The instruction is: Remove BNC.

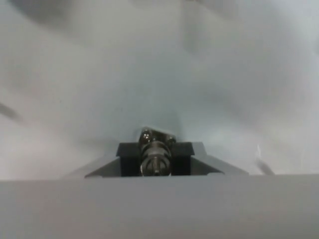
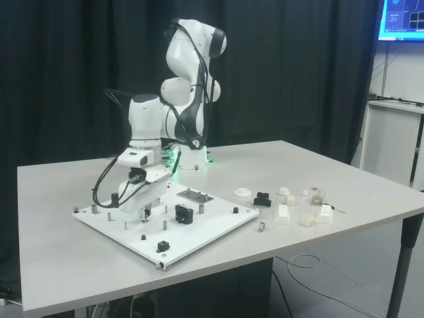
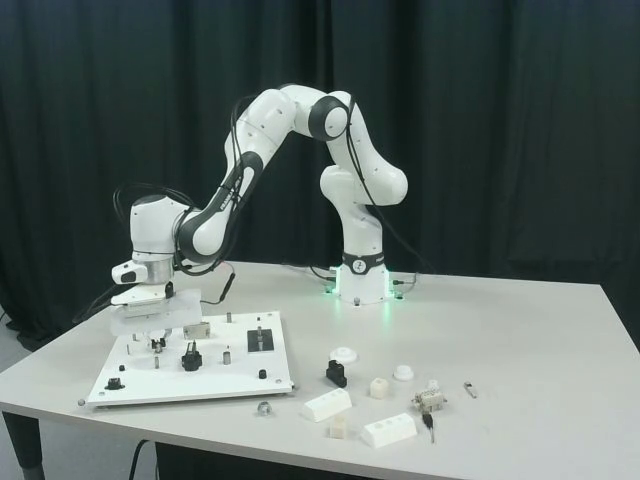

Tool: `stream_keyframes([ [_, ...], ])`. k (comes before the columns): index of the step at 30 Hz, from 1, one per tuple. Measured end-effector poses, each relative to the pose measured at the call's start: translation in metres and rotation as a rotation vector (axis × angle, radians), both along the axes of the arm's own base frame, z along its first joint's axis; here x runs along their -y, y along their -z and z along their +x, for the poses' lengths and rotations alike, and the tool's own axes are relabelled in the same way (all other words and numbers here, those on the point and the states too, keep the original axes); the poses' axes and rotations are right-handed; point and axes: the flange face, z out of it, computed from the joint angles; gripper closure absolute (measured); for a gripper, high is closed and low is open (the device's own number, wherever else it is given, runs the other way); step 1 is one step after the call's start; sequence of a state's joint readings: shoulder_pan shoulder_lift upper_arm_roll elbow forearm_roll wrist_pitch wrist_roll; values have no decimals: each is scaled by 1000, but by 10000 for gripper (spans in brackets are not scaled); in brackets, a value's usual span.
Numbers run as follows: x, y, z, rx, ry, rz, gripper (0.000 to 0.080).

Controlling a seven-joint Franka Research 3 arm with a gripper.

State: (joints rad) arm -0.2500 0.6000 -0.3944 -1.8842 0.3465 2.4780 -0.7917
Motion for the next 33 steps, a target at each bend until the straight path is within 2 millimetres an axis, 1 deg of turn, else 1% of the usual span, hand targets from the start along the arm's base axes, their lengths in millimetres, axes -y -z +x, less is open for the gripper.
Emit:
stream_keyframes([
  [19,3,-3,2,-14,-17,15,682],
  [26,5,-17,7,-21,-10,35,682],
  [33,8,-34,9,-27,50,53,682],
])
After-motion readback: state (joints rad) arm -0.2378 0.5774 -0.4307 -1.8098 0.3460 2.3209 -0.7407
